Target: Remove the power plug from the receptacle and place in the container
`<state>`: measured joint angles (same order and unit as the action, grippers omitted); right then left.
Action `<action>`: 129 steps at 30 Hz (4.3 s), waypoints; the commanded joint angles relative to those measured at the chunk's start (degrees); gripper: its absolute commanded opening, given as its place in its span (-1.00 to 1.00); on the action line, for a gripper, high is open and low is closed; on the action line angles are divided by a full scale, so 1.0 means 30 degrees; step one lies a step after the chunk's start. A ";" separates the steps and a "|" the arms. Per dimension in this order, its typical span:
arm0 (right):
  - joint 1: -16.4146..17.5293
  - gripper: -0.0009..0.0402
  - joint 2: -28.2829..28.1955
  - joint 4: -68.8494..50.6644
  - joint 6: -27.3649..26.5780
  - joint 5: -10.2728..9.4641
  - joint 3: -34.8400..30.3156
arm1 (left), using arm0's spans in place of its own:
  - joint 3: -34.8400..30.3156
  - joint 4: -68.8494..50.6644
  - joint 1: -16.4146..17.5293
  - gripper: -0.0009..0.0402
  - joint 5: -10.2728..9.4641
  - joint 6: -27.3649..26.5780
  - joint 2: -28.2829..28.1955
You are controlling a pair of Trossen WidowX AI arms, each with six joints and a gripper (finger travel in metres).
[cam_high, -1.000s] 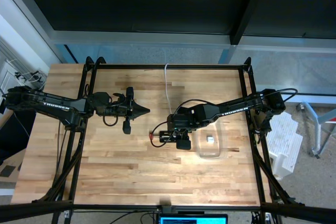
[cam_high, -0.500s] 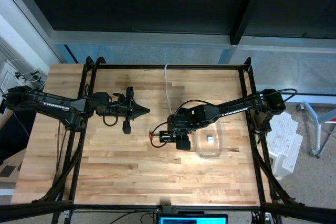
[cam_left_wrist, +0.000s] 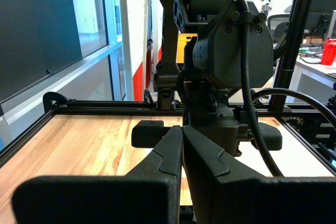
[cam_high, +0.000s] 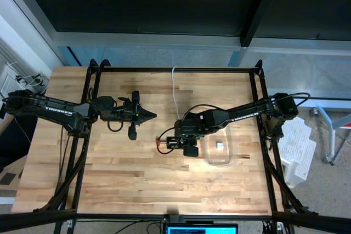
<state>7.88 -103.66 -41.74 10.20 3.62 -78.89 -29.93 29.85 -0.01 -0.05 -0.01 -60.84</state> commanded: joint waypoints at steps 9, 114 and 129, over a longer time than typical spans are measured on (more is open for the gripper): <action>0.0000 -0.94 0.0015 0.0000 -0.0051 0.0007 0.0000 | -0.0007 0.0007 0.0007 -0.96 0.0007 0.0000 -0.0007; 0.2543 -0.19 0.9785 -0.2375 0.4677 -0.0073 0.9143 | -0.0007 0.0007 0.0000 -0.96 0.0007 0.0000 -0.0007; 0.2397 0.07 1.0579 -0.2412 0.4335 -0.0058 0.8327 | -0.0007 0.0000 0.0007 -0.96 0.0007 0.0000 -0.0007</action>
<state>15.25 -72.10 -48.90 23.73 3.42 -53.45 -29.95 29.82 -0.01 -0.05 -0.01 -60.84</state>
